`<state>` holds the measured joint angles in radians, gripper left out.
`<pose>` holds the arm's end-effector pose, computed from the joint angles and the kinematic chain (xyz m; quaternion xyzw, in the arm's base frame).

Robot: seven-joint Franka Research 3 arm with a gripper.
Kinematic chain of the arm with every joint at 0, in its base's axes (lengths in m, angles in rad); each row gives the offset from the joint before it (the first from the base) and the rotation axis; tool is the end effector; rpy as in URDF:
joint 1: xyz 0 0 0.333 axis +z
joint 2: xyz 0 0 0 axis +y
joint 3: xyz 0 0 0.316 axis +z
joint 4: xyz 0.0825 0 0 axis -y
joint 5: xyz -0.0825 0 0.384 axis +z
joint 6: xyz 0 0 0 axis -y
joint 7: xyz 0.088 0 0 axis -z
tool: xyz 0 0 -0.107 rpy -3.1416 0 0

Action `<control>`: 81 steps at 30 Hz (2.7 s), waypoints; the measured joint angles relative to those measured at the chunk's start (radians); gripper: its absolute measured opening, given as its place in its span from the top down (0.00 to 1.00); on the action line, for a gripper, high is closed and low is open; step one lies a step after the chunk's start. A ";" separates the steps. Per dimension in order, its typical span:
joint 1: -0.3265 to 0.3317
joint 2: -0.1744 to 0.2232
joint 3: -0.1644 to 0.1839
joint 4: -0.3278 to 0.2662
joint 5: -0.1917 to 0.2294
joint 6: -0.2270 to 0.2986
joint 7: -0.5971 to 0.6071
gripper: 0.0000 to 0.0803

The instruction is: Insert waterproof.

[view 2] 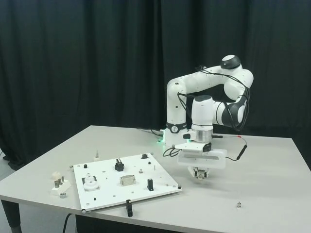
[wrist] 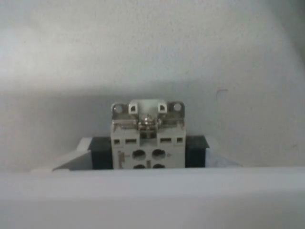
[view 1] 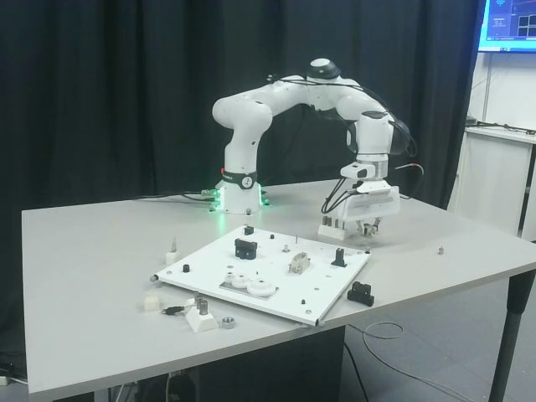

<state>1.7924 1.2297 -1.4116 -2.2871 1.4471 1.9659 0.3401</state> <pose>0.4656 0.1929 0.2097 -0.9217 0.3863 -0.0291 0.0175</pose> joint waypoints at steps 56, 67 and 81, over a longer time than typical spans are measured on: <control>-0.023 -0.013 -0.092 0.047 -0.110 0.007 0.301 0.61; -0.113 -0.013 -0.140 0.076 -0.237 0.032 0.475 0.61; -0.317 -0.010 -0.152 0.119 -0.283 0.049 0.510 0.61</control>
<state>1.4752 1.2195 -1.5637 -2.1678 1.1636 2.0145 0.8501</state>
